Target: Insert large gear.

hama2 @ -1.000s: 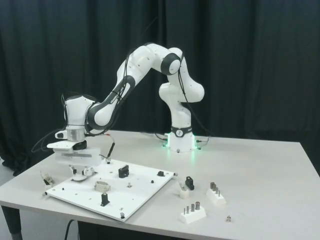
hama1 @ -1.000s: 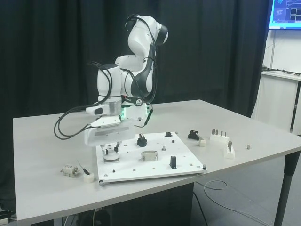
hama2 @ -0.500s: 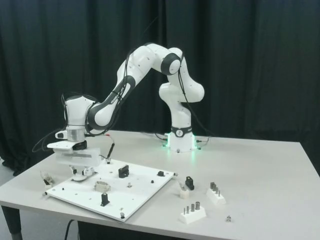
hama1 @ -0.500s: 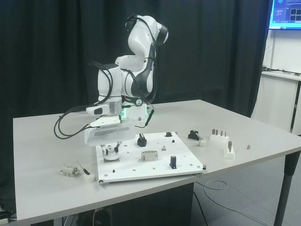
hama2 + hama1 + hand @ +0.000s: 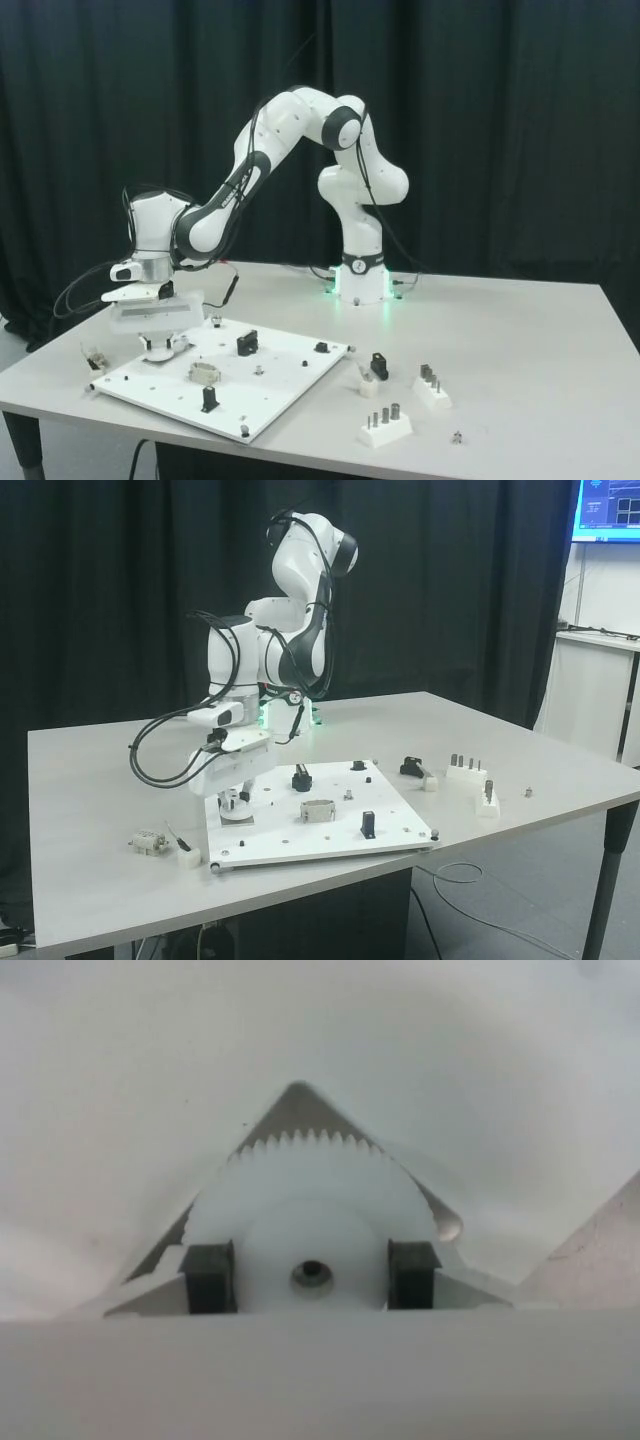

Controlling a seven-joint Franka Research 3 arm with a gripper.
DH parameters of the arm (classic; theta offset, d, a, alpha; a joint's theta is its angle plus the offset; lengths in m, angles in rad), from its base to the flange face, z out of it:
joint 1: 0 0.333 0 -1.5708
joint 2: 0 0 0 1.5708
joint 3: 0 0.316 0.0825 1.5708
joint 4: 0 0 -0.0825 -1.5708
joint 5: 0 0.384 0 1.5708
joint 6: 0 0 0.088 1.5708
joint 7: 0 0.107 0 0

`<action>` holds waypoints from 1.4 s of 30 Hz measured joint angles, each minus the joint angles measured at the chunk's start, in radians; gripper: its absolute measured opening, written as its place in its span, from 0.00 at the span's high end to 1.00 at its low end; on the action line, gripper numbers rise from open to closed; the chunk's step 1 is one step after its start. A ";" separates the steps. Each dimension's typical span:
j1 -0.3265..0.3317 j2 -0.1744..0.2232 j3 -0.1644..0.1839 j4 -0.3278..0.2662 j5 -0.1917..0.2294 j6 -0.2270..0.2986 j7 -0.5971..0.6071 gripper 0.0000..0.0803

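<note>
A Franka arm's gripper (image 5: 312, 1278) pinches the large gear (image 5: 312, 1222), its two black fingers (image 5: 209, 1278) pressed against opposite sides of the white gear's raised hub, whose centre bore shows between them. The gear hangs low over the white assembly board (image 5: 330, 842), at the board's corner nearest the table's left end in the first room view, just above a small white mount with pegs (image 5: 237, 805).

The risk from here, as a judgement: if the bore does not line up with its peg, the gear could seat tilted or jam partway, and a push downward would then strain the grip or shift the board. Its teeth could also clash with any neighbouring gear on the mount instead of meshing. Whether bore and peg are aligned cannot be told from these views.

The arm reaches far out from its base (image 5: 361, 285) near the table's back edge, elbow high, forearm sloping down toward the board, with the wrist and its camera block (image 5: 150, 308) held roughly level over the mount.
</note>
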 joint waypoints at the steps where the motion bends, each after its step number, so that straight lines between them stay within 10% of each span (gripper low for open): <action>1: 0.000 0.000 0.000 0.000 0.000 0.000 0.000 0.59; 31: -0.002 0.000 0.000 0.000 0.017 -0.001 0.784 0.59; 42: -0.002 0.001 0.000 -0.001 0.017 0.002 0.877 0.59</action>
